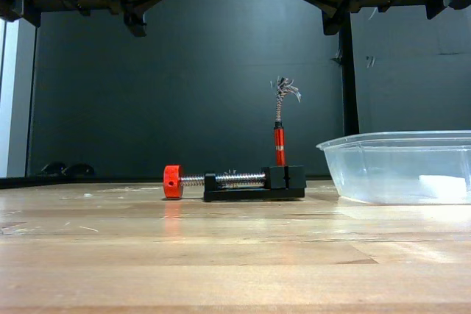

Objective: Remove the RCA connector from the receptacle and place in the container

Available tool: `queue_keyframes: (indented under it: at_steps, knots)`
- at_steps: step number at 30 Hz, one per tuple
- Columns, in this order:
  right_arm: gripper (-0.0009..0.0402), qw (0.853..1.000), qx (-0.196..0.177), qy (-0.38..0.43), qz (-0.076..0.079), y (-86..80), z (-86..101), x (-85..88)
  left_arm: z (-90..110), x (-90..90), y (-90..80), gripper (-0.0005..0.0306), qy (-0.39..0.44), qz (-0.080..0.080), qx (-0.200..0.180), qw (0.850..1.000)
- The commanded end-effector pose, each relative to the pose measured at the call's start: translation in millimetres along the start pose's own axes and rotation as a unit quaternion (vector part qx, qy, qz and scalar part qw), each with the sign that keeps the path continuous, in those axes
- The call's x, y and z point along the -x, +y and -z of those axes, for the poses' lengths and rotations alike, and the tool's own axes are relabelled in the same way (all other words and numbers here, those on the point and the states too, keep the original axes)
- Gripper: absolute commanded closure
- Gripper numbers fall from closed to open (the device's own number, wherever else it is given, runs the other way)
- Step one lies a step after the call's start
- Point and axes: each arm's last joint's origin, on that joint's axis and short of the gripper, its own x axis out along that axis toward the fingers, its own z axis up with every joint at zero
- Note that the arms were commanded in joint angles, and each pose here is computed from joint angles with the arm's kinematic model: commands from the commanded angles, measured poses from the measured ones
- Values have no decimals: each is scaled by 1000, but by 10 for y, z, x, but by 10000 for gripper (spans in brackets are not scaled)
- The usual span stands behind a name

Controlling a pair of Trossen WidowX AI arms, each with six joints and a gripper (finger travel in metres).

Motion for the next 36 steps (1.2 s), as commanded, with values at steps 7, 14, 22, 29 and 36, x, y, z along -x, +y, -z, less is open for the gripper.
queue_keyframes:
  at_steps: [7, 14, 22, 29, 36]
  knots:
    - [393, 999, -28, 46, -5, 33, -62, -27, 0, 0, 1, 300, 0, 0, 0, 1000]
    - [393, 981, -25, 194, -11, 121, -159, -115, 0, 0, 0, 300, 0, 0, 0, 1000]
    - [393, 935, 5, 354, -4, 274, -216, -275, 0, 0, 0, 300, 0, 0, 0, 1000]
    - [393, 903, 23, 429, -10, 405, -219, -496, 0, 0, 1, 300, 0, 0, 0, 1000]
    - [386, 878, 32, 476, -14, 530, -78, -728, 0, 0, 0, 300, 0, 0, 0, 1000]
